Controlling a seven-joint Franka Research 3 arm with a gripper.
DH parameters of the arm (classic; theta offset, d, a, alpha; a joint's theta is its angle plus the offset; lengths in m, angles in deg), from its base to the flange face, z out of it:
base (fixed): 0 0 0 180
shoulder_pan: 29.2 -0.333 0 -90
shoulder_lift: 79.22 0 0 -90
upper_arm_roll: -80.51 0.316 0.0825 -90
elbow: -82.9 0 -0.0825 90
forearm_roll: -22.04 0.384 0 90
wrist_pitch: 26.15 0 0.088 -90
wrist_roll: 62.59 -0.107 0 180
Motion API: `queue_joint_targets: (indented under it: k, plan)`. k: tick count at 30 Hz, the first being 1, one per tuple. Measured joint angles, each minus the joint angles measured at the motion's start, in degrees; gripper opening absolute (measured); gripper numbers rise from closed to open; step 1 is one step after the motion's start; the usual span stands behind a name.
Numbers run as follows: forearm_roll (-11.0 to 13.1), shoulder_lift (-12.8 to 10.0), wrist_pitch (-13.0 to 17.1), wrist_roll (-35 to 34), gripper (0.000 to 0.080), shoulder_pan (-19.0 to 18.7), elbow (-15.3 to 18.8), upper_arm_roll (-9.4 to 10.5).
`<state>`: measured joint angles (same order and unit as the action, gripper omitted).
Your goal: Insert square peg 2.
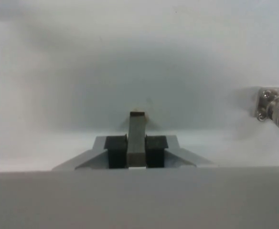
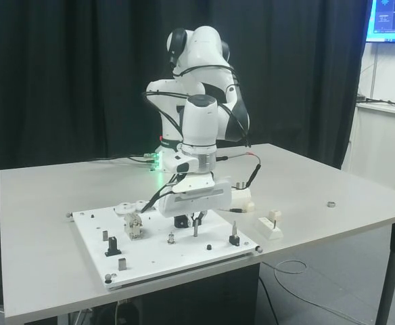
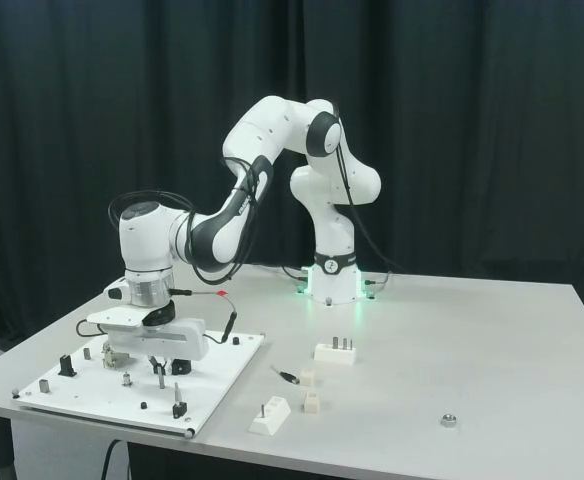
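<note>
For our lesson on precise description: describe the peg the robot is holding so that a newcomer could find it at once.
Start at the white board on the grey table's corner, then find the arm's gripper hanging over it. The square peg is the upright grey bar clamped between the black fingers, its lower end pointing down at the board. Unlike the neighbouring fixtures standing on the board, it is held.

Glossy white plastic arm (image 3: 272, 130), matt grey table (image 3: 492, 350), dull metal peg (image 1: 136, 136).

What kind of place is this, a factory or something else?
Likely a robotics lab, not a factory: a white robot arm bolted on a grey table, black curtains all round, and a white board of small test fixtures.
</note>
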<state>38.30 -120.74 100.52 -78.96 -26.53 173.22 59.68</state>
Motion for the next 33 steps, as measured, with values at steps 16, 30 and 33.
queue_joint_targets:
  k: [16, 30, 33]
  plan:
    - [0.03, -0.02, 1.55, 0.72, 0.0076, -0.16, 0.4, 0.1]
    - [0.03, 0.03, 1.99, 0.72, 0.0076, -0.25, 0.59, 0.09]
    - [0.03, 0.06, 1.98, 0.72, 0.0076, -0.25, 0.64, 0.08]
